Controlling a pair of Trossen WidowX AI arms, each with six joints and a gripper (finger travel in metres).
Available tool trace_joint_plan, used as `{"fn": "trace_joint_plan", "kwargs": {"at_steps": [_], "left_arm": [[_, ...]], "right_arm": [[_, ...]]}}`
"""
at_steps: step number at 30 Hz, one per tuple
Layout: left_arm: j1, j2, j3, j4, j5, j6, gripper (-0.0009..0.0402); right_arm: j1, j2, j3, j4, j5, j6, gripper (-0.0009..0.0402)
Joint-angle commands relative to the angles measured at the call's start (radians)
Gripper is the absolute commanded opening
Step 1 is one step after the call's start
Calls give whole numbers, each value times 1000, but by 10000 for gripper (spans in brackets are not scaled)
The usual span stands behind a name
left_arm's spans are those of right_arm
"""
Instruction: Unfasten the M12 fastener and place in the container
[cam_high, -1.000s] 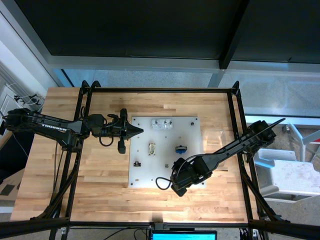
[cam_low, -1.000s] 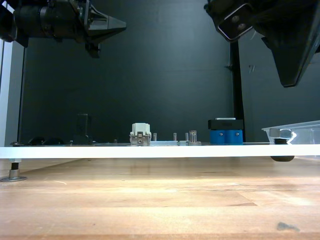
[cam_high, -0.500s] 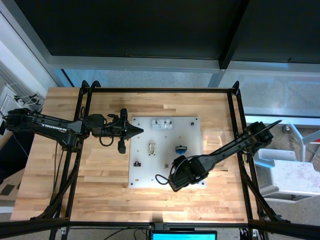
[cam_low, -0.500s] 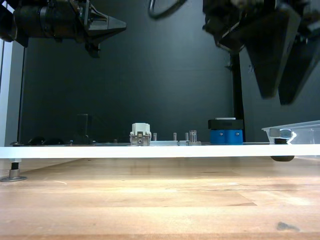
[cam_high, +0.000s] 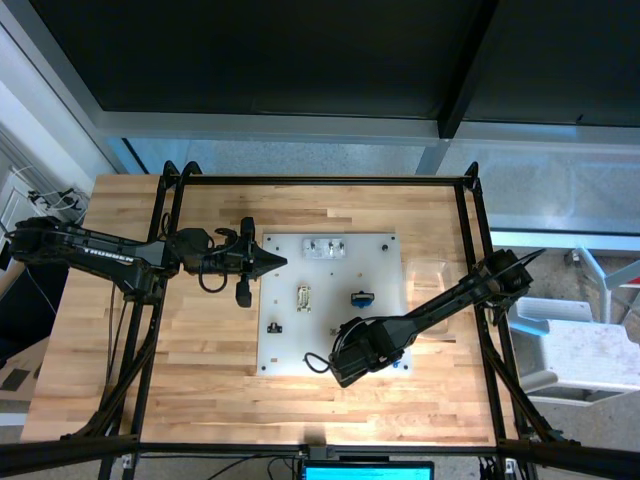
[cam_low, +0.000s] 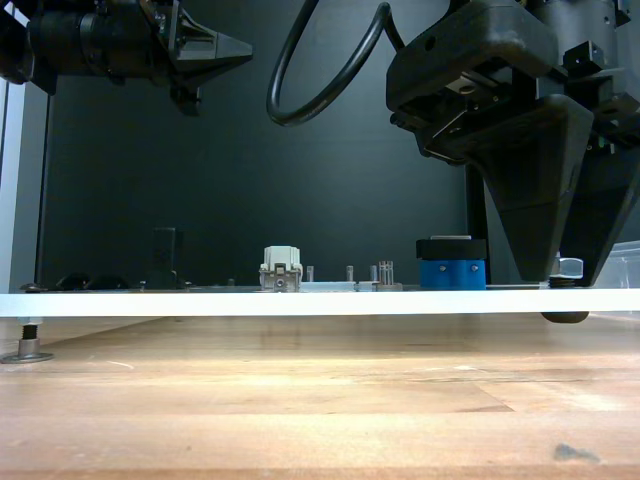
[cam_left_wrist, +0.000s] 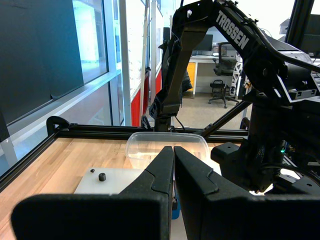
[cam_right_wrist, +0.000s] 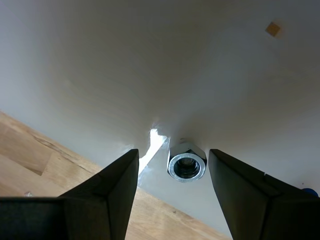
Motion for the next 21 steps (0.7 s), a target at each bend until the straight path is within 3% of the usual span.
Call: {"fn": "trace_joint_plan", "kwargs": {"at_steps": [1, 9, 21], "left_arm": [[0, 0, 0, 0, 0, 0, 0], [0, 0, 0, 0, 0, 0, 0], [0, 0, 0, 0, 0, 0, 0]], "right_arm": [[-2, -1, 0, 1, 0, 0, 178], [-9, -1, 0, -6, 0, 0, 126], [-13, -1, 0, -15, -10, -38, 8]]}}
